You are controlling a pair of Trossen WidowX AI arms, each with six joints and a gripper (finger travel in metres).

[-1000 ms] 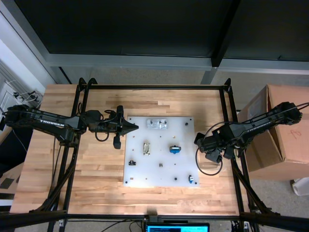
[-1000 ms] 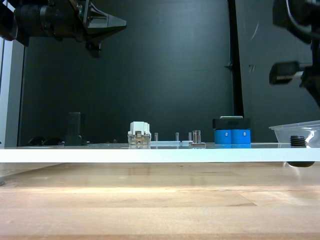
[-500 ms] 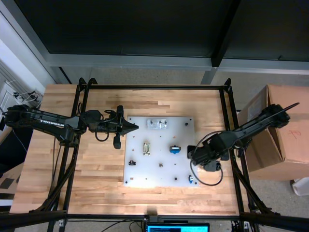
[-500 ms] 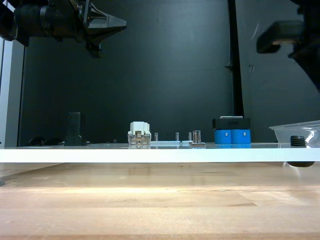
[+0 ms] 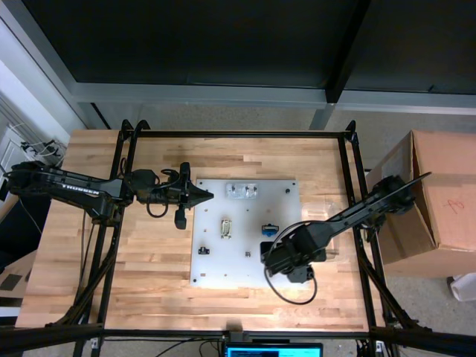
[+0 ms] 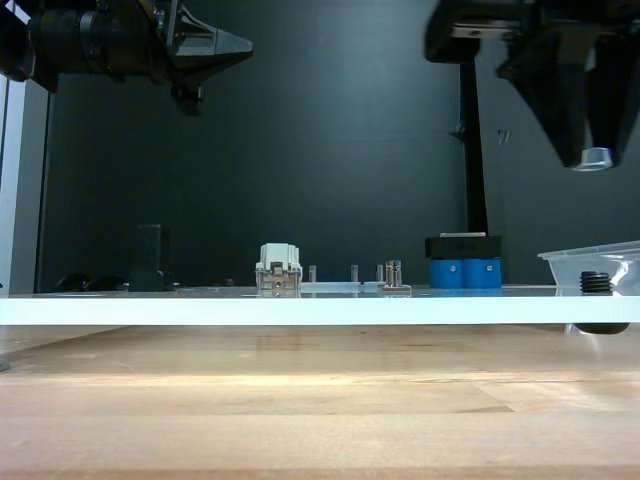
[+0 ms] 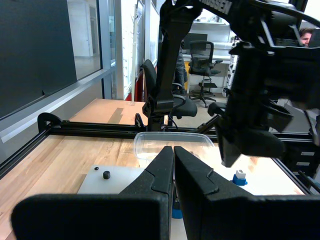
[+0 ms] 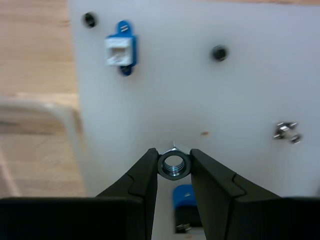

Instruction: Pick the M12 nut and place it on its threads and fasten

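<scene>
The right gripper [image 8: 174,156] hangs above the near right part of the white board [image 5: 223,260], its fingers clamped on the small silver nut [image 8: 174,165], whose bore shows open between the tips. In the low view the nut sits high in the air, well above the bare black stud [image 6: 596,283], whose ribs show in front of the clear tray [image 6: 590,258]. From above, the right arm and its looping cable cover that corner of the board, so the stud is hard to make out there. The left gripper [image 7: 173,150] is raised just off the board's far left edge, fingers pressed together on nothing.
</scene>
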